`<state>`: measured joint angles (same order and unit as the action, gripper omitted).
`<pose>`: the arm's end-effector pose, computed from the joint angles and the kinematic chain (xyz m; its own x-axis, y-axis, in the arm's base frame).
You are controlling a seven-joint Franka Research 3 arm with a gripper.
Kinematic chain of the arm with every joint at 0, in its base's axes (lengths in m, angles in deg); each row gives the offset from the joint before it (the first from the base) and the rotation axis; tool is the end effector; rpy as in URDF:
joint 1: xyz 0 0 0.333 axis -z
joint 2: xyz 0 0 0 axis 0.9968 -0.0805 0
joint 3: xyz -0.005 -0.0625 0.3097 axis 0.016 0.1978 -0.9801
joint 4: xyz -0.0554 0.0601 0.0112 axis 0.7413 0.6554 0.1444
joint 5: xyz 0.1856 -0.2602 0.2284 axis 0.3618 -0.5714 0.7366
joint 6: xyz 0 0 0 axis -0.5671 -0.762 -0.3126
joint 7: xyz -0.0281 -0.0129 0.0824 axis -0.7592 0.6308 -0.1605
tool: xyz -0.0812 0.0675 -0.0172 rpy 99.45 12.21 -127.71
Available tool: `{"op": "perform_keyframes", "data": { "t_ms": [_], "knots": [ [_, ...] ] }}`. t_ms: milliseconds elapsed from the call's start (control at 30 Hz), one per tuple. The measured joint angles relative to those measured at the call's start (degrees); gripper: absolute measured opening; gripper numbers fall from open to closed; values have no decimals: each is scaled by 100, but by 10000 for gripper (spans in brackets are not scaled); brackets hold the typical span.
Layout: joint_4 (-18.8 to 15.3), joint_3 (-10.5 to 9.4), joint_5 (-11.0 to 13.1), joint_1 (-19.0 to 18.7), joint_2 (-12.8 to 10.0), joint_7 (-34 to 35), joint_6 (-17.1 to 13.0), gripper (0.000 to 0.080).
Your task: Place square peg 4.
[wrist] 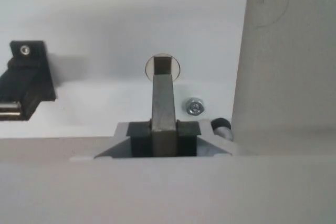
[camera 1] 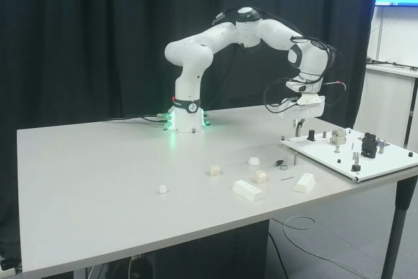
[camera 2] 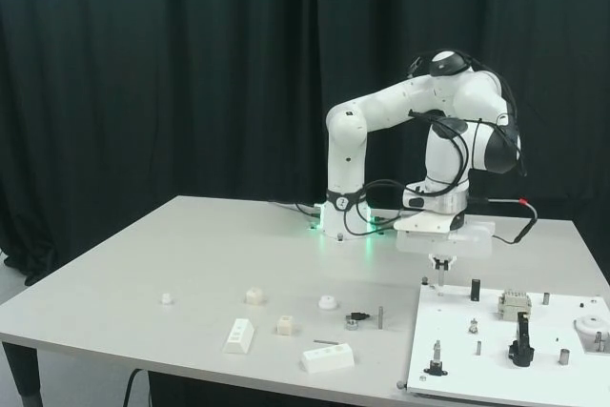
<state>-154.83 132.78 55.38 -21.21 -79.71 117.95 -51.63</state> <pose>0.4442 0.2927 0.2525 0.6918 -0.7080 -0.1418 -0.6935 -0.7062 0.1424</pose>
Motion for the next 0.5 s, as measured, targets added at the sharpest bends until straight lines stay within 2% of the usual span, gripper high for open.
{"op": "perform_keyframes", "data": {
  "t_ms": [500],
  "knots": [
    [0, 50, -46, -21, -1, 27, -7, 93]
  ]
}}
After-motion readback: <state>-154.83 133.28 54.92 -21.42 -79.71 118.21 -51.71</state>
